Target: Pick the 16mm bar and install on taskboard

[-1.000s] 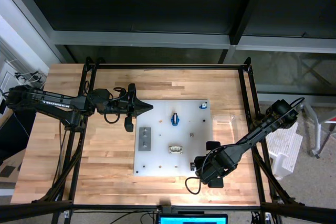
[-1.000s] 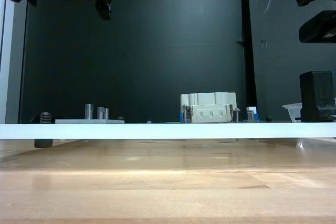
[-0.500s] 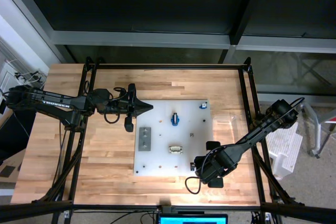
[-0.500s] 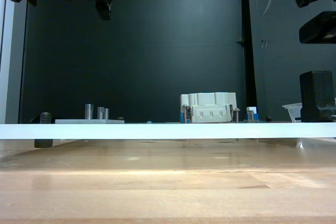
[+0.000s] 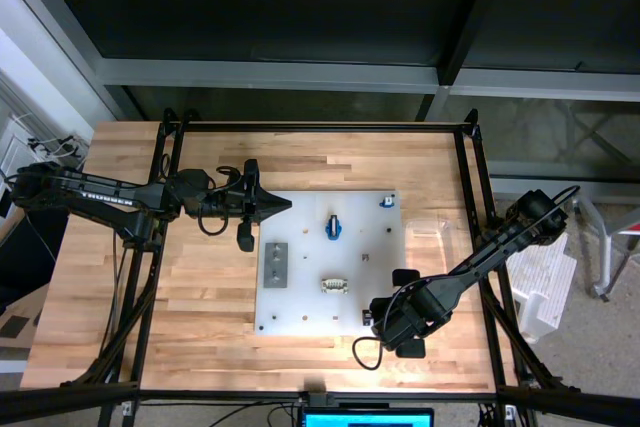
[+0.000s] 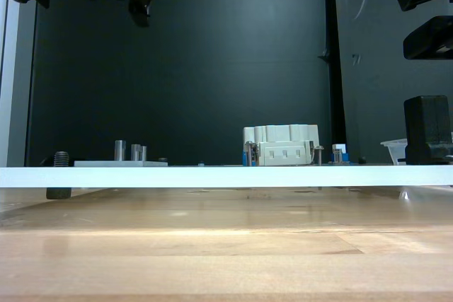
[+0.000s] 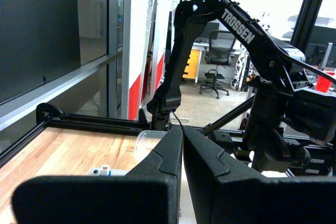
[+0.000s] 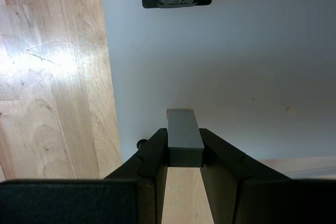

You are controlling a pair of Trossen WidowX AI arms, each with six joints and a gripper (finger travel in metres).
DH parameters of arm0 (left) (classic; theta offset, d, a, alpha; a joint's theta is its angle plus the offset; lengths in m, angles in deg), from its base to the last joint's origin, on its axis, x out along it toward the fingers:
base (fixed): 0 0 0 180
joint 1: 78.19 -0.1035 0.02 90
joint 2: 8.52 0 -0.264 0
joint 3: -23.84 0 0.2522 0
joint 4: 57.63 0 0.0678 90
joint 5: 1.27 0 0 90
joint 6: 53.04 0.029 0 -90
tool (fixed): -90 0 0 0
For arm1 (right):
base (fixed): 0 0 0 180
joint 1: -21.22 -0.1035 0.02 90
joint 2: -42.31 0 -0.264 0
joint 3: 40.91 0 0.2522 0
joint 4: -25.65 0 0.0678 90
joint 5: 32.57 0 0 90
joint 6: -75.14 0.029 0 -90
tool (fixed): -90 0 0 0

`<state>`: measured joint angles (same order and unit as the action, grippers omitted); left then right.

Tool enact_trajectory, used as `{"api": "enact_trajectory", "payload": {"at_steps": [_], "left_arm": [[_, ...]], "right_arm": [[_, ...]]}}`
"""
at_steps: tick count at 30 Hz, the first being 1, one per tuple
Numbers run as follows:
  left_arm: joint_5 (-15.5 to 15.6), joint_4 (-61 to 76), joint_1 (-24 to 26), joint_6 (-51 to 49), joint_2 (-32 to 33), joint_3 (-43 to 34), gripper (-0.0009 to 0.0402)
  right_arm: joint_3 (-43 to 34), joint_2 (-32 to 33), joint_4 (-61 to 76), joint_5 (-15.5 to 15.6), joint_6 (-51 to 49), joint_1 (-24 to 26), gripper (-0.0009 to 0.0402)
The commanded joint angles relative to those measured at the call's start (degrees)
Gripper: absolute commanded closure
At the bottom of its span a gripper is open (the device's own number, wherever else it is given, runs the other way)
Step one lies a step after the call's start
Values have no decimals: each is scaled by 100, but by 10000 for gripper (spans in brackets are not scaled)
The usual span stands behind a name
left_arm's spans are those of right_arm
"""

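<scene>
I'm clamping the right gripper [image 8: 184, 141] across the 16mm bar [image 8: 181, 123], taskboard [image 8: 236, 51] just below; probably stiff, slick metal. Left gripper [image 7: 182, 135], fingers together, is hovering over its corner.

1. High view: even light from overhead. The tabletop [image 5: 200, 277] is warm and bright, the white board [image 5: 300, 312] nearly washed out, the room beyond dark. Slightly soft throughout.
2. Low view: black backdrop. The near wood is out of focus with pale glare streaks, and the board's edge is bright.
3. Left wrist view: the background is bright and blown out at the far windows. The left pincer [image 7: 182, 129], closed, is a dark, blurred silhouette.
4. Right wrist view: hard glare patch on the wood; the board is evenly lit. The right pincer [image 8: 184, 139], over the board's edge, clamps the grey bar [image 8: 183, 127]; its fingers [image 8: 157, 150] are black with little detail.
</scene>
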<state>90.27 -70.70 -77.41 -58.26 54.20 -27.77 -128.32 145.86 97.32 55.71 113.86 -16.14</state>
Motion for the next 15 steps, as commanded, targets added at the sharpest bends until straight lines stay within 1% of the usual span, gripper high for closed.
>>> {"api": "enact_trajectory", "payload": {"at_steps": [1,15], "left_arm": [[0,0,-2,0,0,-2,393],[0,-2,-2,0,0,-2,393]], "right_arm": [[2,9,4,2,-4,-2,393],[-4,4,37,0,-278,0,393]]}}
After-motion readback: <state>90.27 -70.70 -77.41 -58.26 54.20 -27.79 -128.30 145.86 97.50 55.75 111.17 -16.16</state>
